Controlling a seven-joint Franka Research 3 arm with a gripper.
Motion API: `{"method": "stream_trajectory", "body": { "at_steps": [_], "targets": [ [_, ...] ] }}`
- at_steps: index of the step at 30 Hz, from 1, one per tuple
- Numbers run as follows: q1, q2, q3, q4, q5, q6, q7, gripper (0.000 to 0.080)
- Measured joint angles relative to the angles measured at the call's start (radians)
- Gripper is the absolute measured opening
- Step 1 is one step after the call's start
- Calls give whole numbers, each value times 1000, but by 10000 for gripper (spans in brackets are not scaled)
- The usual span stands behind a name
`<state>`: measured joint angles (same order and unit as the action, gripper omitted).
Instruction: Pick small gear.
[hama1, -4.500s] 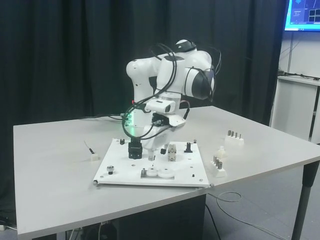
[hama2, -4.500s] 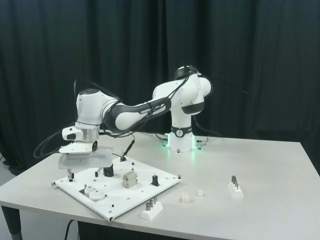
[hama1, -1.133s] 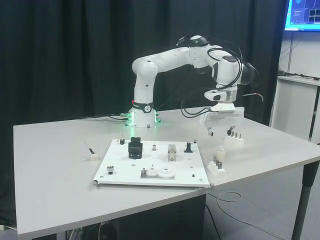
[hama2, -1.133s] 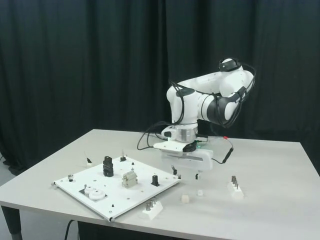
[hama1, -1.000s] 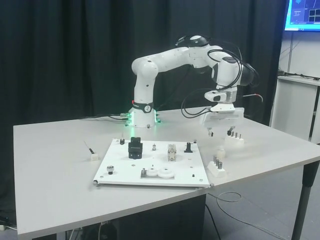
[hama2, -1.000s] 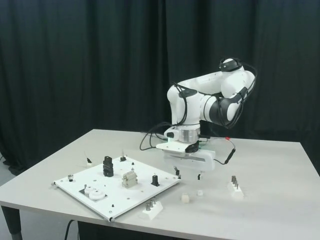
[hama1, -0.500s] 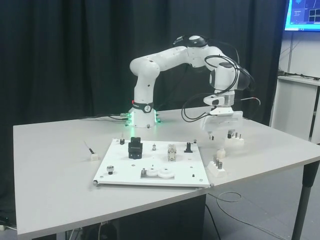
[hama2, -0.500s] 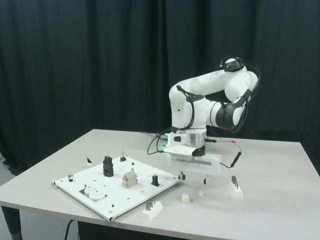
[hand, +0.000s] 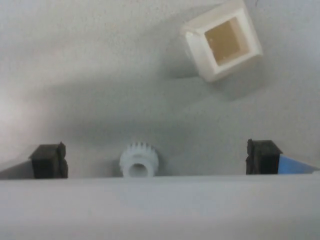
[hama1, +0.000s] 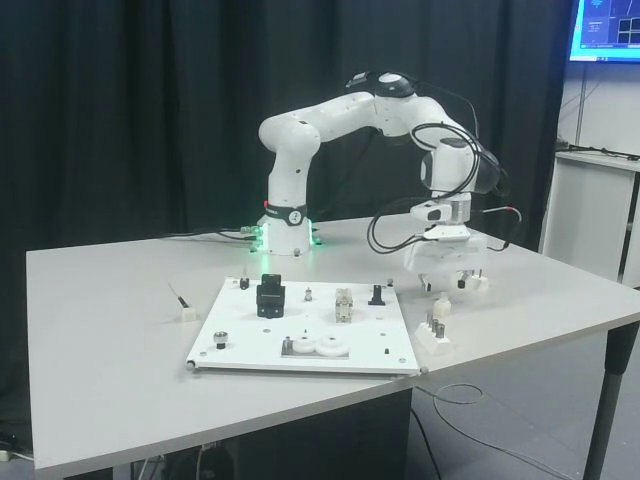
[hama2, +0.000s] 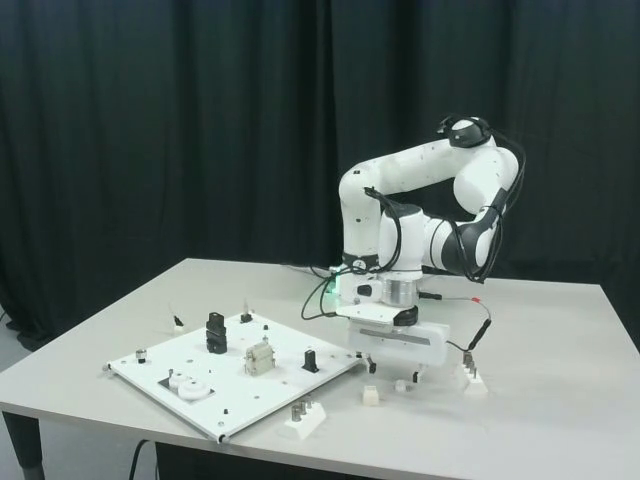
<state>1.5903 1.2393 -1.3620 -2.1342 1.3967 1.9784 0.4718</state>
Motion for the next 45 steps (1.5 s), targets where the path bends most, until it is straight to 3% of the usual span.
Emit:
{"method": "stream_trajectory", "body": {
  "at_steps": [45],
  "targets": [
    [-7, -1, 63, 3, 13, 28, -21, 800]
  ]
}}
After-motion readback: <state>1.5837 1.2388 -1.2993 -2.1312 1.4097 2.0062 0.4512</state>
